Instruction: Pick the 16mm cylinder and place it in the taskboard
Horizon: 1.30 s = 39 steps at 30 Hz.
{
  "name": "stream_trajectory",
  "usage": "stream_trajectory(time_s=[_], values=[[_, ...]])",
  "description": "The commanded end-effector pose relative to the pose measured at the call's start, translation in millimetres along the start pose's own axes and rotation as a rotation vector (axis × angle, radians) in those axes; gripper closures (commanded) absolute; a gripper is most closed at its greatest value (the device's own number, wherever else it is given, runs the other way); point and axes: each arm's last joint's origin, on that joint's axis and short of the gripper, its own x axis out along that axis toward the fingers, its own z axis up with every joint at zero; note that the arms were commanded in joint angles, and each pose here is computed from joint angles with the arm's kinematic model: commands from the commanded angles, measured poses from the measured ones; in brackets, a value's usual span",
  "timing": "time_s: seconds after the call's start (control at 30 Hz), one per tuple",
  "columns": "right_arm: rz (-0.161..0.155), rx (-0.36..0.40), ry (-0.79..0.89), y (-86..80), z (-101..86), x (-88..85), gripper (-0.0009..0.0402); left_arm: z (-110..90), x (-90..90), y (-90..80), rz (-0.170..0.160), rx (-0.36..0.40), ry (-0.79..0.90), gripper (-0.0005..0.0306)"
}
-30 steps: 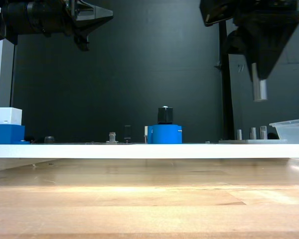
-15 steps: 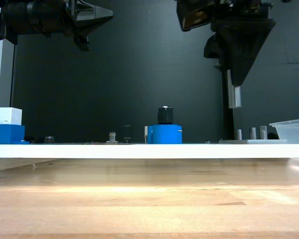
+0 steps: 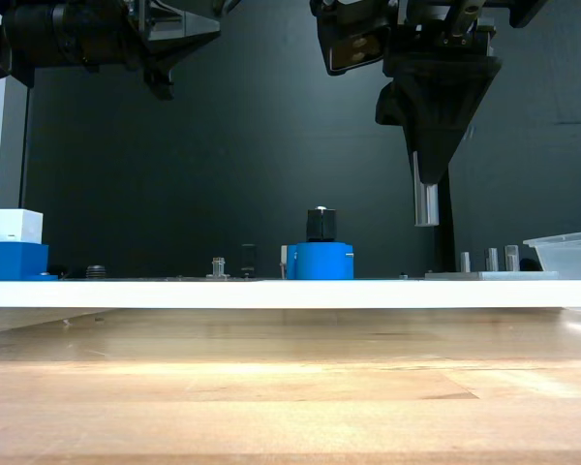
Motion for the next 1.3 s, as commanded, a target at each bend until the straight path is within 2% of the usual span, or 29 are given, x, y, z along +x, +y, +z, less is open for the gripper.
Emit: stream_trajectory(time_s=[0.03, 0.37, 1.3], values=[[-0.001, 0.002, 0.000, -0.3, -0.7, 3.0, 0.0381, 0.1, 0.1, 0.1, 0.000, 0.000, 0.000, 0.0300], [0.010, 0.006, -0.012, -0.1, -3.7, 13.5, 0.0381, 0.1, 0.1, 0.0, 0.000, 0.000, 0.000, 0.0300], [0.017, -0.002, -0.005, 2.7, -5.7, 21.8, 0.0381, 0.1, 0.1, 0.0, 0.000, 0.000, 0.000, 0.0300]])
